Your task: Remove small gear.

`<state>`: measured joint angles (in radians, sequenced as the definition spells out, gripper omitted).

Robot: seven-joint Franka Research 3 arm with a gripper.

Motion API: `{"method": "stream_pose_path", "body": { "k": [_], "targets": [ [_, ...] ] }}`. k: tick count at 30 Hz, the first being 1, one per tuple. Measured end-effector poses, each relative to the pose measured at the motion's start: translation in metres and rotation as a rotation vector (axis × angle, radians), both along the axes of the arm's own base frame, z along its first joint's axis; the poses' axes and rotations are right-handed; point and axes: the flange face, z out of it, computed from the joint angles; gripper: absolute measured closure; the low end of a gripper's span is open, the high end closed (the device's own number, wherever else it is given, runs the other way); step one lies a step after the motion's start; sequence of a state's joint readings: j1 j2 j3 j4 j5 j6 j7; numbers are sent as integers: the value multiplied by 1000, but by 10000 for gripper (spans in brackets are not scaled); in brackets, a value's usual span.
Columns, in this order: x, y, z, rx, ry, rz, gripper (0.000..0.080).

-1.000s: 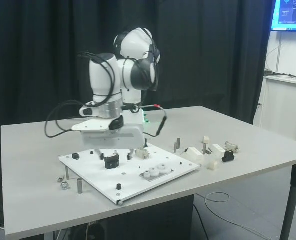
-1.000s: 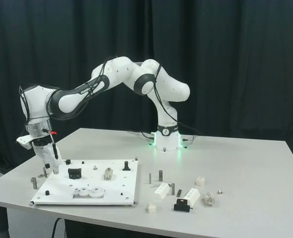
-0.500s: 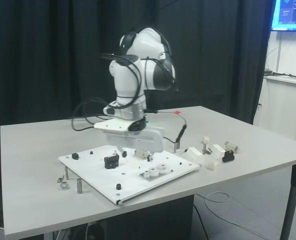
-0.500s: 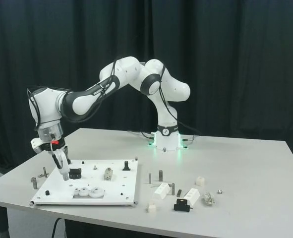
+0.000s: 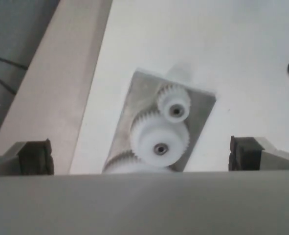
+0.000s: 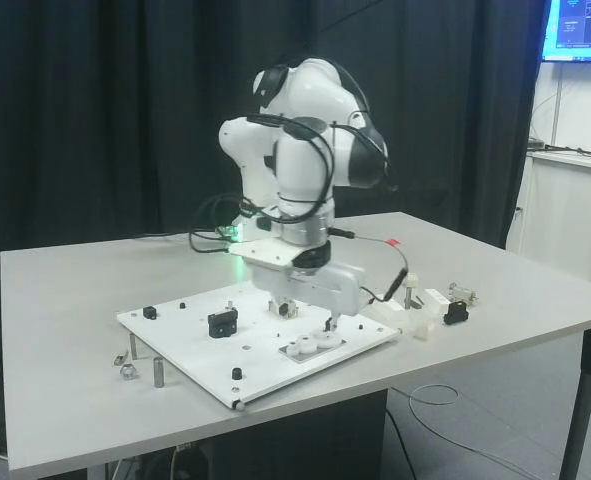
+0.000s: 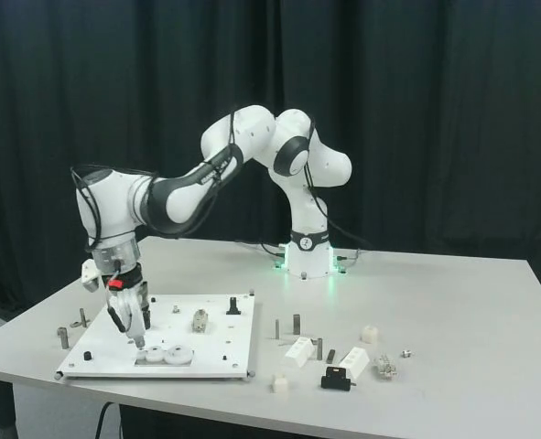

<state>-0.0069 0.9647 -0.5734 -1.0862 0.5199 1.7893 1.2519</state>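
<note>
The grey table (image 7: 453, 311) fills the lower half of both room views, and the white arm (image 7: 197, 183) reaches from its base at centre frame down toward the lower left of the second room view. There the white board (image 7: 210, 343) lies flat, carrying a grey plate (image 5: 200, 105) (only the wrist view shows it plainly). The gripper (image 6: 310, 318) hangs just above that plate, fingers spread wide and grasping nothing; the wrist view shows one black pad (image 5: 35, 157) at mid-left and the other at mid-right, well apart. Between them sits the large gear (image 5: 159, 139), and the small gear (image 5: 174, 102) meshes with it near the frame's centre, untouched on its peg.
</note>
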Motion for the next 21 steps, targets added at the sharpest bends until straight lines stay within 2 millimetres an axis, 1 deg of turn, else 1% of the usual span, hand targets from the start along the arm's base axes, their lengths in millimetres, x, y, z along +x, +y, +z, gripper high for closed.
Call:
{"method": "stream_pose_path", "body": {
  "k": [8, 14, 21],
  "targets": [
    [3, 25, -8, -124, 59, -60, 3],
    [1, 35, -13, -200, 93, -80, 3],
    [-7, 41, -23, -242, 93, -77, 3]
  ]
}}
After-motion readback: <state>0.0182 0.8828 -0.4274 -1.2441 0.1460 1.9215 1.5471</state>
